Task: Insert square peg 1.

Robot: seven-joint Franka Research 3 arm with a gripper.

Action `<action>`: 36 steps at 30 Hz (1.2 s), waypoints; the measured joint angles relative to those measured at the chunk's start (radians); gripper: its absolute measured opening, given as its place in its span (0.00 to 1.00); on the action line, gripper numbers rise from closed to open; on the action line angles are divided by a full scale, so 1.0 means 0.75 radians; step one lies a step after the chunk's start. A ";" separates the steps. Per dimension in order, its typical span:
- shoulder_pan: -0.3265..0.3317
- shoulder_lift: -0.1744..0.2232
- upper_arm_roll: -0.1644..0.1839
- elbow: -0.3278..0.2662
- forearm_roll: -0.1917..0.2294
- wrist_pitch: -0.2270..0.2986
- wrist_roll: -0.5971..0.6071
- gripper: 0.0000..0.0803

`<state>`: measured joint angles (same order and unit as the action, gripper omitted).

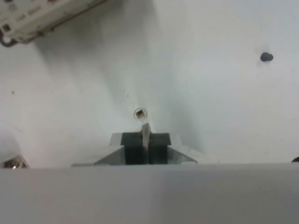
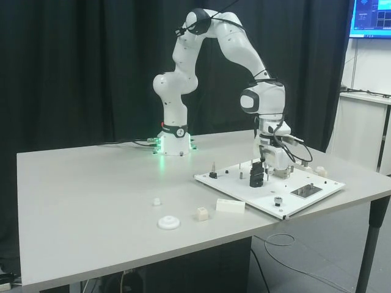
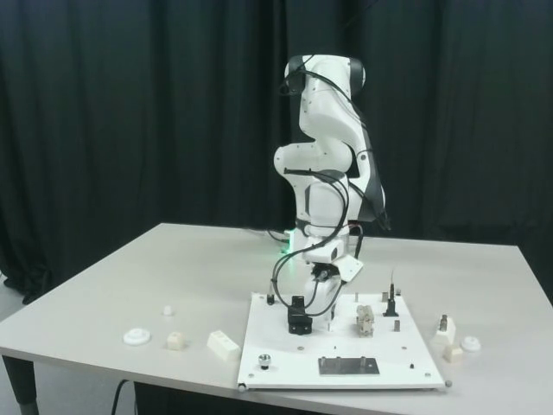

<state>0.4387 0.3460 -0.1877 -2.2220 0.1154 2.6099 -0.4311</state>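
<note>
The gripper [image 1: 145, 140] is clamped on the square peg [image 1: 145, 134], holding it upright just above a small square hole [image 1: 139, 113] in the white board [image 2: 305, 201]. Writing on the white block [image 1: 42, 14] nearby is too blurred to read.

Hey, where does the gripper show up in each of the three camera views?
Wrist view: gripper low in the centre, shut on a thin peg, near a square hole.
First room view: right of centre, over the white board.
Second room view: centre.
Shared landmark: the white board.
</note>
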 joint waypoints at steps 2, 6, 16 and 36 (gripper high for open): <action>0.000 0.000 0.002 0.000 0.000 0.000 0.003 0.03; 0.000 0.000 0.006 0.000 0.000 0.002 0.006 0.03; 0.000 0.000 0.007 0.000 0.000 0.004 0.007 0.03; 0.003 -0.001 0.023 0.002 0.000 0.004 0.007 0.03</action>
<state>0.4411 0.3455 -0.1707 -2.2209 0.1154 2.6130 -0.4259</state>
